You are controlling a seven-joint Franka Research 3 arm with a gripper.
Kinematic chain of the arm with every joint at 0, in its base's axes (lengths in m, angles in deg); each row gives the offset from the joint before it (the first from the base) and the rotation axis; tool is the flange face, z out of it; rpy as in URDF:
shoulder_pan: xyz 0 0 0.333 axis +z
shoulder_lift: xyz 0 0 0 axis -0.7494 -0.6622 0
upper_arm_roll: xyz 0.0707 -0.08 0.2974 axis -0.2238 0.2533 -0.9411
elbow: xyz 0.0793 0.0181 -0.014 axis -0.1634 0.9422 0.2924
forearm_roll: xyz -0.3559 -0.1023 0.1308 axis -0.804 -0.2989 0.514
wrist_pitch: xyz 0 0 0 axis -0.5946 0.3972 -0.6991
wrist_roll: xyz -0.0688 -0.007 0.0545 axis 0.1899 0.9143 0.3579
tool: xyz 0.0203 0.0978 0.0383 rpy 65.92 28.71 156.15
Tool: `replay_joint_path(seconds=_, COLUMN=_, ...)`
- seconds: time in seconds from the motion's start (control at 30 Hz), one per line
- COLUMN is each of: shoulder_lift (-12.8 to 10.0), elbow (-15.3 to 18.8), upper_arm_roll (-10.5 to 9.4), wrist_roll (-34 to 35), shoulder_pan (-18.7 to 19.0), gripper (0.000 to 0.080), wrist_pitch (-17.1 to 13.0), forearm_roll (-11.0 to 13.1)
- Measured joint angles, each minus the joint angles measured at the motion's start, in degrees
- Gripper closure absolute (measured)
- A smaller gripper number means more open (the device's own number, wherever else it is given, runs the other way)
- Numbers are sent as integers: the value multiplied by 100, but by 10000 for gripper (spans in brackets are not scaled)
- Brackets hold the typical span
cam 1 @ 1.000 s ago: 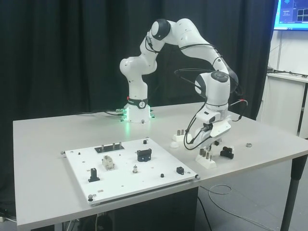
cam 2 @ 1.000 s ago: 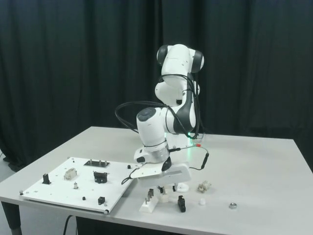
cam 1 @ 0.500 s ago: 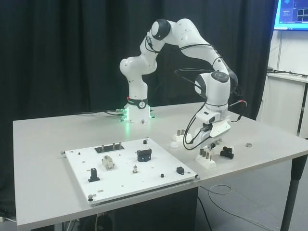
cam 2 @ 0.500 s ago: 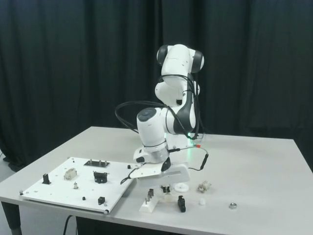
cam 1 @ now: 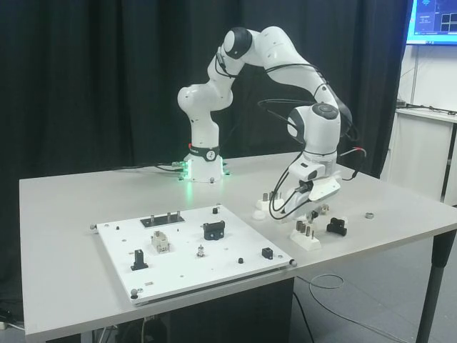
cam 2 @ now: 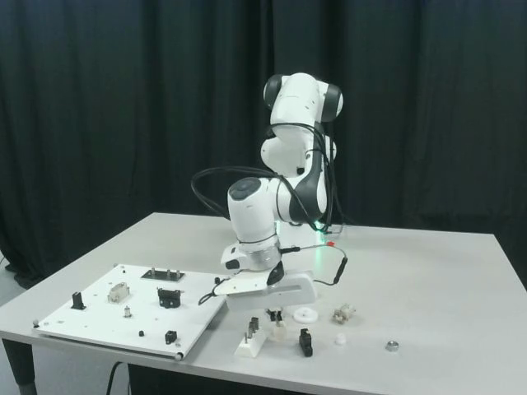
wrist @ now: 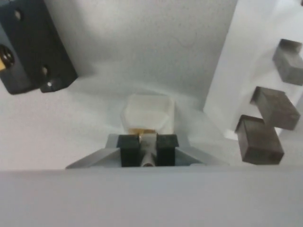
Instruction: Pick Ethernet.
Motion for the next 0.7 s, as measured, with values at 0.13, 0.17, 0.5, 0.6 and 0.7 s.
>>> replay_joint_path(seconds=0.13, shoulder_lift=33, elbow=0, upper_arm_roll=13, wrist_roll=15, shoulder_pan=0, gripper=731, wrist_pitch=12, forearm_roll=0)
replay_joint_path(seconds=0.17, shoulder_lift=43, elbow=0, upper_arm_roll=15, wrist_roll=16, shoulder_pan=0, gripper=731, wrist_pitch=18, forearm_roll=0)
replay_joint_path(seconds=0.5, shoulder_lift=149, elbow=1, upper_arm_roll=17, wrist_roll=64, shoulder_pan=0, gripper=733, wrist_pitch=66, forearm_roll=0)
replay_joint_path(seconds=0.6, shoulder_lift=166, elbow=1, upper_arm_roll=17, wrist_roll=77, shoulder_pan=0, gripper=733, wrist_pitch=66, forearm_roll=0)
replay_joint_path(seconds=0.7, shoulder_lift=178, elbow=1, upper_arm_roll=17, wrist_roll=127, shoulder_pan=1, gripper=733, wrist_pitch=66, forearm_roll=0)
